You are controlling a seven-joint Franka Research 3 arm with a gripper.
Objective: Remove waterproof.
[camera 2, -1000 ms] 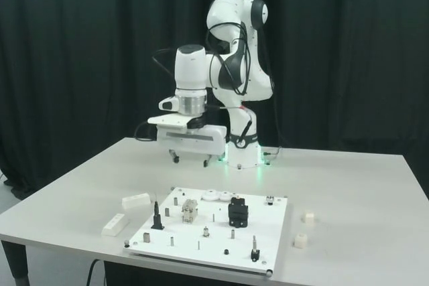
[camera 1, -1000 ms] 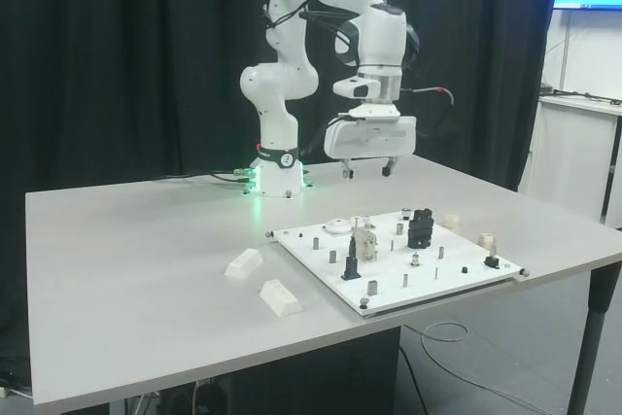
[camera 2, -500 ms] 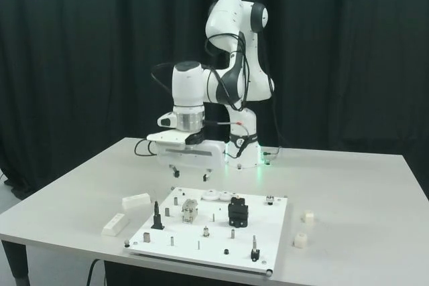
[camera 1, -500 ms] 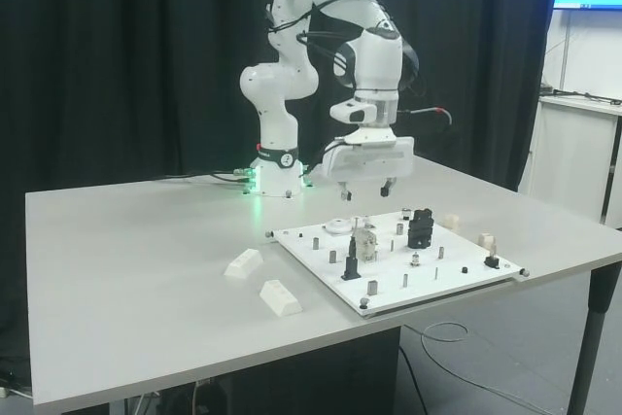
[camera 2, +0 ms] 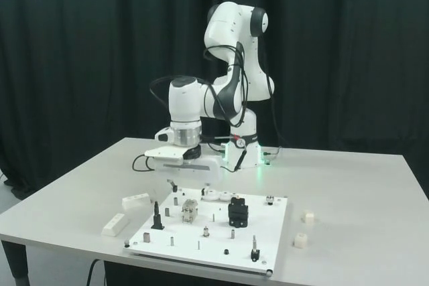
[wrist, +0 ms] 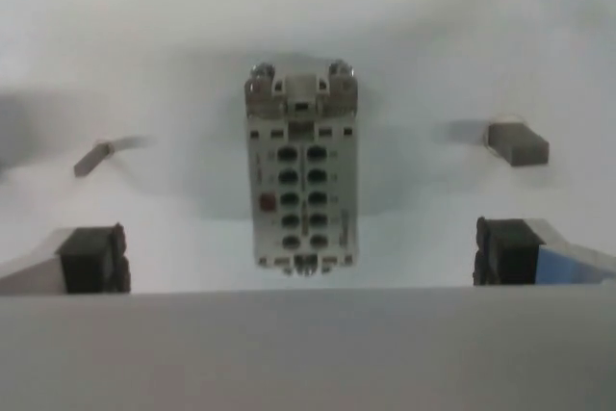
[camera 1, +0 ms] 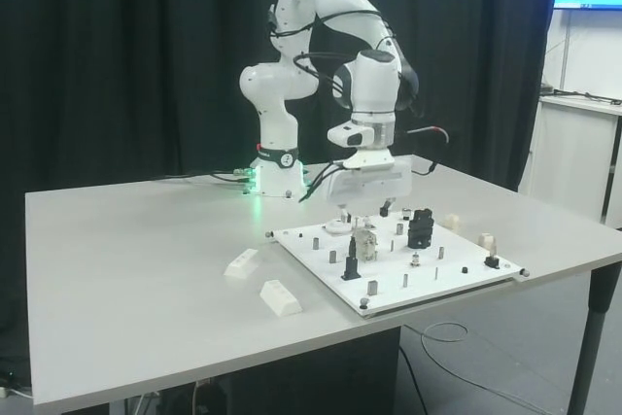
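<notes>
A black curtain closes the room behind the grey table (camera 1: 126, 240), and on the table lies a white board (camera 2: 268, 246) with many small parts standing on it. The white arm (camera 2: 231, 38) bends down over the far part of this board. Its gripper (wrist: 298, 255) hangs just above the waterproof connector (wrist: 302, 166), a pale block with two columns of dark slots and two screws at one end. In the wrist view the connector sits between the two black fingertips (wrist: 92, 259), which stand wide apart and touch nothing; there is clear board on both sides of it.

In the first room view the connector (camera 1: 364, 240) is small and partly mixed with a dark post in front of it, so its shape is hard to read there. In the second room view it (camera 2: 190, 211) stands near the middle of the board, beside a black block (camera 2: 236, 213).

The gripper body hides the board edge behind it in both room views. A wide grey band, part of the gripper, cuts off the near part of the wrist view. Two pale blocks (camera 1: 260, 279) lie on the table beside the board, and two small pale pieces (camera 2: 303, 228) lie on the other side. Small pegs on the board are too tiny to identify.
</notes>
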